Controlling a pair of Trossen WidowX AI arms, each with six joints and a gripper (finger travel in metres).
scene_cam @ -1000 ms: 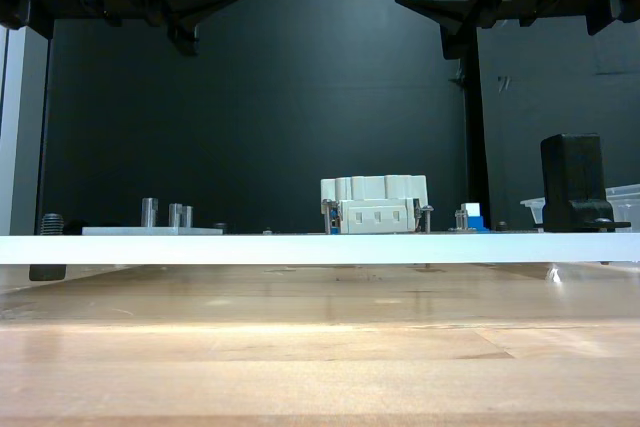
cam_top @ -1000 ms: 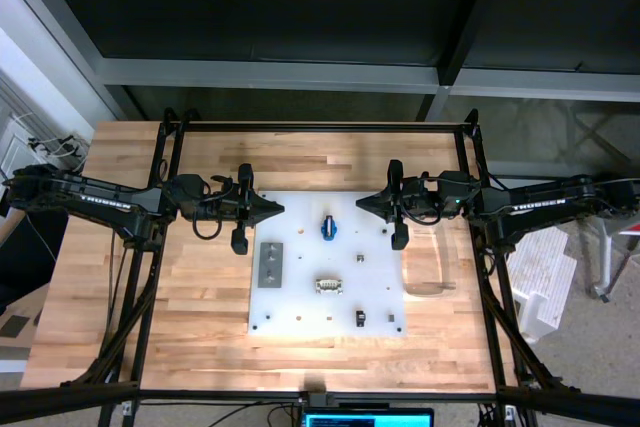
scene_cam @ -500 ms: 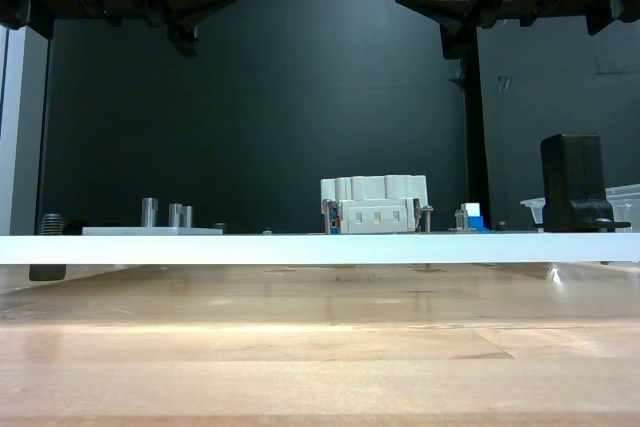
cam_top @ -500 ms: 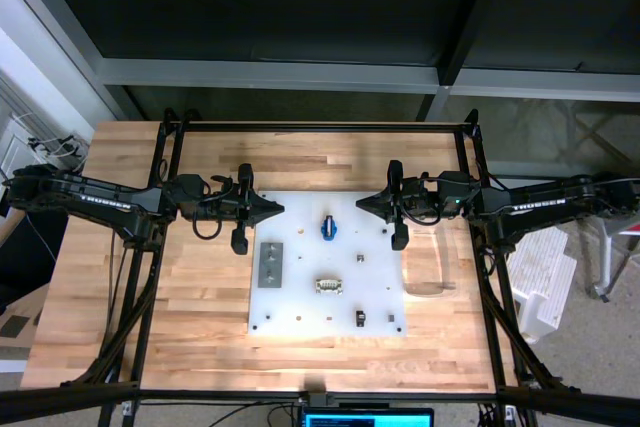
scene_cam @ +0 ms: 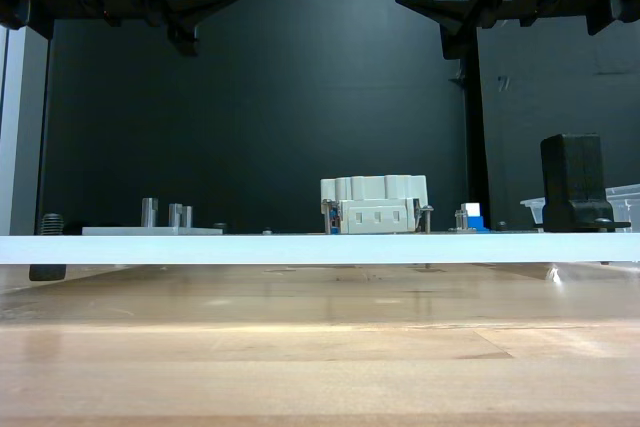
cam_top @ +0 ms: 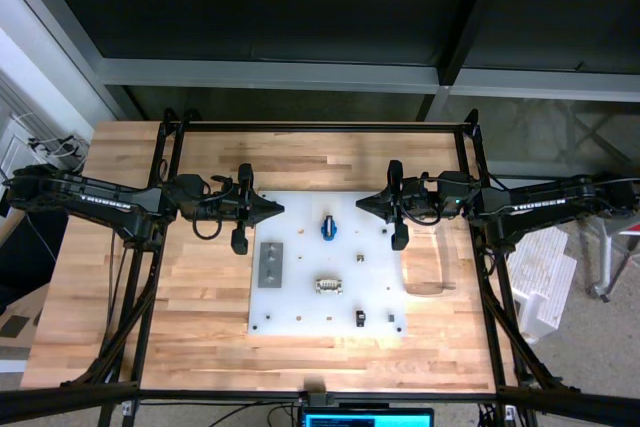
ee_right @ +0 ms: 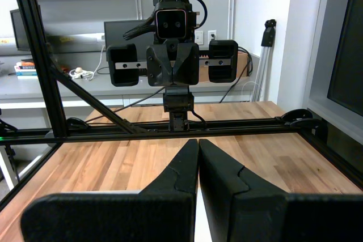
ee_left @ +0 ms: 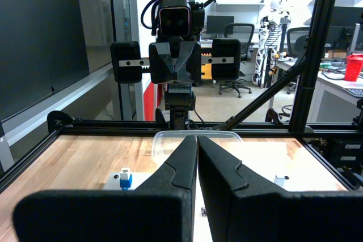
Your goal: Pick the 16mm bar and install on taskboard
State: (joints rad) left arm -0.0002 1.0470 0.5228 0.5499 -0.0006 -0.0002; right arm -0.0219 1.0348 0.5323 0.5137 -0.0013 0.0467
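Note:
The white taskboard (cam_top: pixel 300 299) lies flat in the middle of the table, and its front edge (scene_cam: pixel 300 249) crosses the low view. On it sit a grey block (cam_top: pixel 271 263), a blue part (cam_top: pixel 329 226) and a cream connector (cam_top: pixel 327 287). My left gripper (cam_top: pixel 278 209) hangs shut above the board's far left corner, its tips together (ee_left: pixel 197 139). Above the far right corner my right gripper (cam_top: pixel 360 203) is also shut, tips meeting (ee_right: pixel 198 141). Neither holds anything. I cannot make out the 16mm bar in any view.
A clear curved-edged tray (cam_top: pixel 430 265) lies right of the board, under the right arm. A black upright part (scene_cam: pixel 573 182) stands on the board's near right. A black frame (cam_top: pixel 320 128) runs along the table's far edge and sides. Both arms hover well above the board.

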